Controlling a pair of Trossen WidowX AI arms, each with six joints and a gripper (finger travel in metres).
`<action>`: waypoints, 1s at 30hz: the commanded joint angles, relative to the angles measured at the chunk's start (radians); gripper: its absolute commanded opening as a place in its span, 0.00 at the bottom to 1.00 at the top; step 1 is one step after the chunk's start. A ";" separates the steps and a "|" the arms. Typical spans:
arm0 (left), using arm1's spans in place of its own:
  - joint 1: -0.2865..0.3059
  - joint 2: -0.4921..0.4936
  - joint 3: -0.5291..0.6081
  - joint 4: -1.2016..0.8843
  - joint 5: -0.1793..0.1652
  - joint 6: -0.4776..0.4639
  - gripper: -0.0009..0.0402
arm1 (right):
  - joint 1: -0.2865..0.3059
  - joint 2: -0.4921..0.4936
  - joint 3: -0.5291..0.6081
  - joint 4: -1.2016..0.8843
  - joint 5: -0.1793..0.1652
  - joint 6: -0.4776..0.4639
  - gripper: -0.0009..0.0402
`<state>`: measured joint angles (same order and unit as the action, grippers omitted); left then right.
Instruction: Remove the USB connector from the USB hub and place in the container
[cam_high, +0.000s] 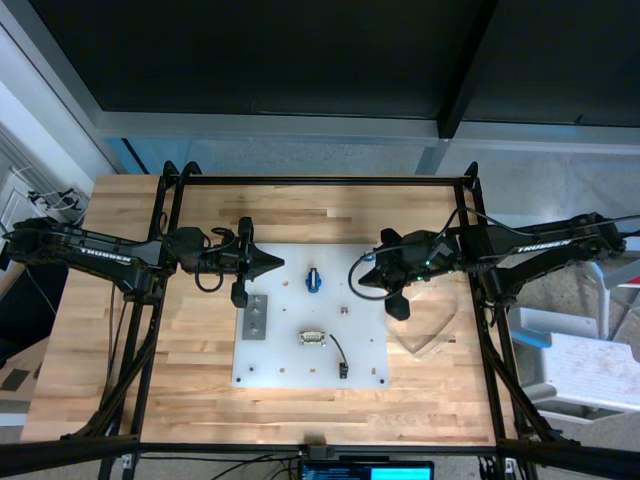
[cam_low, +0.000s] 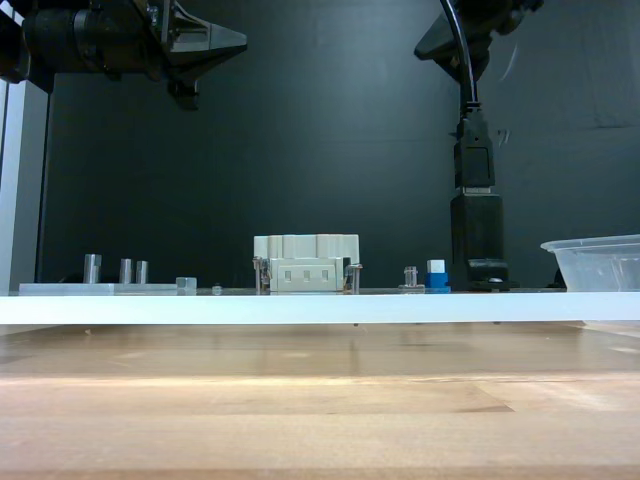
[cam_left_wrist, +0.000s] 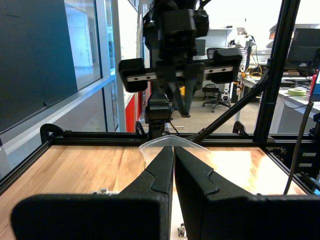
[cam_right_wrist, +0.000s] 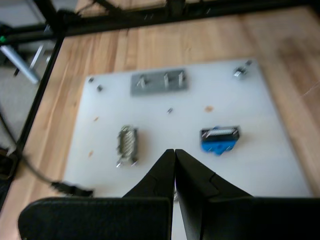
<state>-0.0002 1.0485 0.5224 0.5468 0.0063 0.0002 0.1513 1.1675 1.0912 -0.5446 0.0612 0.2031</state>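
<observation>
USB connector (cam_low: 474, 165) plugged upright in USB hub (cam_low: 477, 235), near-right part of white board (cam_high: 290, 365); cable arcs away toward beige-grey connector (cam_high: 313, 340). Container (cam_high: 432, 322) on table just right of board. Right gripper (cam_high: 399, 310) raised over board's right edge, fingers pressed together, empty. Left gripper (cam_high: 278, 263) high over board's far-left edge, fingers together, empty.

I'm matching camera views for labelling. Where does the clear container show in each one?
High view: the container lies on the wood just right of the white board.
Low view: the container is at the far right, beside the board.
Left wrist view: the container lies beyond the shut left gripper.
Right wrist view: not in it; the shut right gripper points at the board.
Shared landmark: the white board.
</observation>
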 joint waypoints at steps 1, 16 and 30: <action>0.000 0.000 0.000 0.000 0.000 0.000 0.02 | 0.035 0.026 0.045 -0.078 0.002 0.020 0.02; 0.000 0.000 0.000 0.000 0.000 0.000 0.02 | 0.229 0.098 0.079 -0.208 0.114 0.148 0.02; 0.000 0.000 0.000 0.000 0.000 0.000 0.02 | 0.345 0.226 0.157 -0.231 0.158 0.248 0.04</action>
<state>-0.0002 1.0485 0.5228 0.5468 0.0063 0.0002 0.4908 1.3804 1.2331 -0.7639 0.2108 0.4450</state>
